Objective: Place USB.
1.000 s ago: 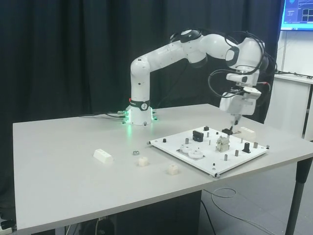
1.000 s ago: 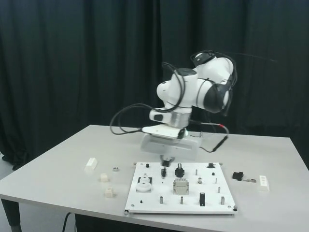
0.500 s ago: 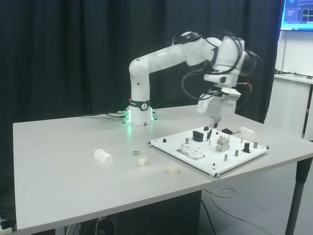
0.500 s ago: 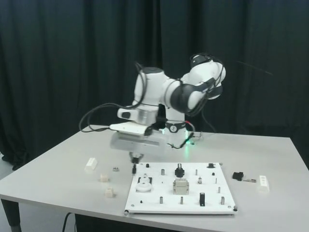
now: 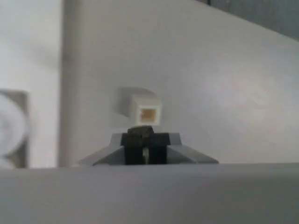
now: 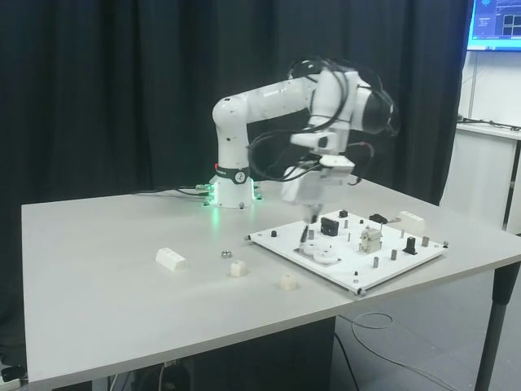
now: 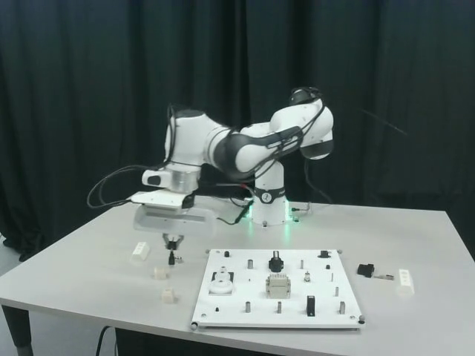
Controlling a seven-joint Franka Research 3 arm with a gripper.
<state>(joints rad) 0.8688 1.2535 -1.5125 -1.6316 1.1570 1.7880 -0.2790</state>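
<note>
- Fingers (image 5: 145,155): clamped on a small black piece, taken to be the USB (image 5: 141,140). It hangs off the table (image 7: 82,278), left of the white board (image 7: 223,313).
- Below it, wrist view: a white cube (image 5: 145,111) with a square socket facing up, judged the target.
- Step in hand: carry and line up. Advice: centre the piece over the socket, keep it upright, come straight down, and release only once it is seated.
- Risk: the loose cube may slide or tip under an off-centre push.
- Hidden: the piece's tip and its turn relative to the socket.
- Unclear: which of the two cubes in the room views this is.
- Second black connector (image 7: 365,270) lies far right; its role is unclear.
</note>
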